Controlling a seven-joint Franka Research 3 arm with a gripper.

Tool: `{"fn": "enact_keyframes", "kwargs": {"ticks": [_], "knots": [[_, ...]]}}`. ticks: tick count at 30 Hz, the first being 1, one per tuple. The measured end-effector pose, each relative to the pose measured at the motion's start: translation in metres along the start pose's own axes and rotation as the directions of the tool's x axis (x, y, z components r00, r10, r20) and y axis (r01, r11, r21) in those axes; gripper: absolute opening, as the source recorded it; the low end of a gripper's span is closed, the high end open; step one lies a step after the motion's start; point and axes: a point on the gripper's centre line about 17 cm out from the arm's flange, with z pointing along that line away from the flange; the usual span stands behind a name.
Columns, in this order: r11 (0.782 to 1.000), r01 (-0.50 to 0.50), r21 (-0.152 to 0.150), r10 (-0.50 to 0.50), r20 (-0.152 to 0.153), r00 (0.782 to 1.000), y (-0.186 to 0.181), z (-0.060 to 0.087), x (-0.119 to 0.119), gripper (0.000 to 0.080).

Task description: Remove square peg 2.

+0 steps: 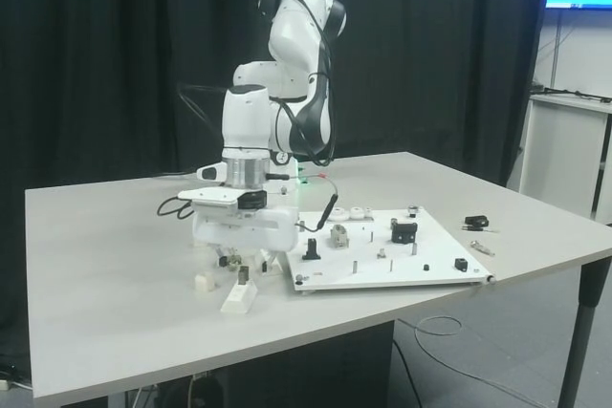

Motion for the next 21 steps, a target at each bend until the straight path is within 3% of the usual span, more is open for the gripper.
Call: {"fn": "enact_keyframes", "kwargs": {"ticks": [3,4,21], "knots": [[1.0,-0.001,0.002,0.001,-0.005,1.0,-0.001,-0.003,0.004,0.0704],[1.0,-0.002,0.003,0.002,-0.006,1.0,-0.002,-0.004,0.005,0.078],[1.0,0.011,0.02,-0.012,0.03,0.999,-0.011,-0.027,0.015,0.08]]}}
